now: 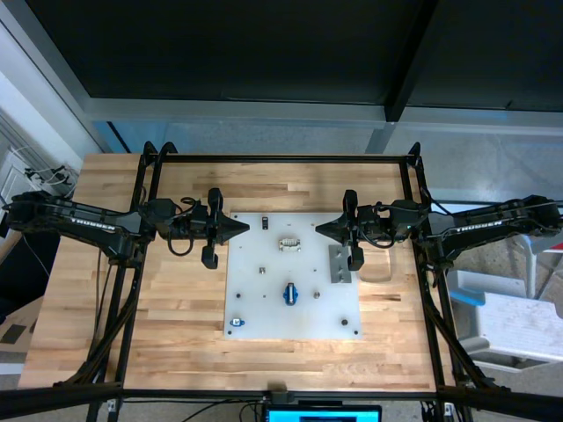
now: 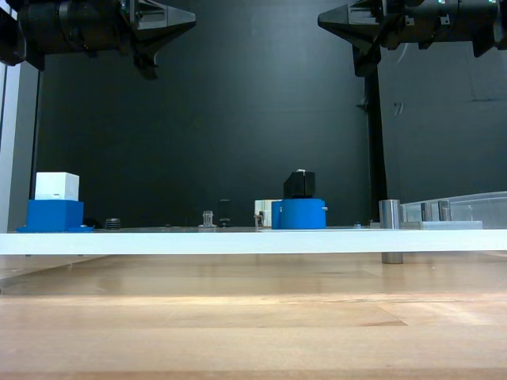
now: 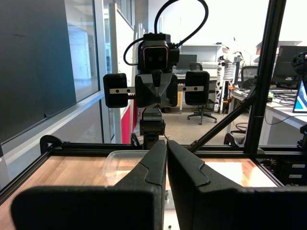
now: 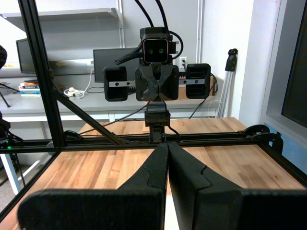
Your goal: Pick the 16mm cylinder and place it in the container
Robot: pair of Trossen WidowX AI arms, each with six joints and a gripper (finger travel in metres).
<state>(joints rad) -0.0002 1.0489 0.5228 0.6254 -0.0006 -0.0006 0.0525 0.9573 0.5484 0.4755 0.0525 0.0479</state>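
Note:
The 16mm cylinder [image 1: 317,295] [image 2: 389,214] is a short silver peg standing upright on the white board [image 1: 264,316], just right of a blue fixture [image 1: 288,294]. The container [image 1: 380,265] [image 3: 122,165], a clear shallow dish, lies on the wood off the board's right edge. My left gripper [image 1: 246,228] [image 3: 166,143] hangs shut and empty high over the board's left edge. Facing it, my right gripper [image 1: 318,230] [image 4: 168,146] is also shut and empty, high over the board, with its arm passing above the dish. Both are well above the peg.
A grey metal block [image 1: 339,262] lies on the board next to the dish. A thin metal pin [image 1: 261,270] stands left of centre. A blue base with a white cube [image 2: 55,204] sits at the board's near left. A black frame [image 1: 281,159] rings the table.

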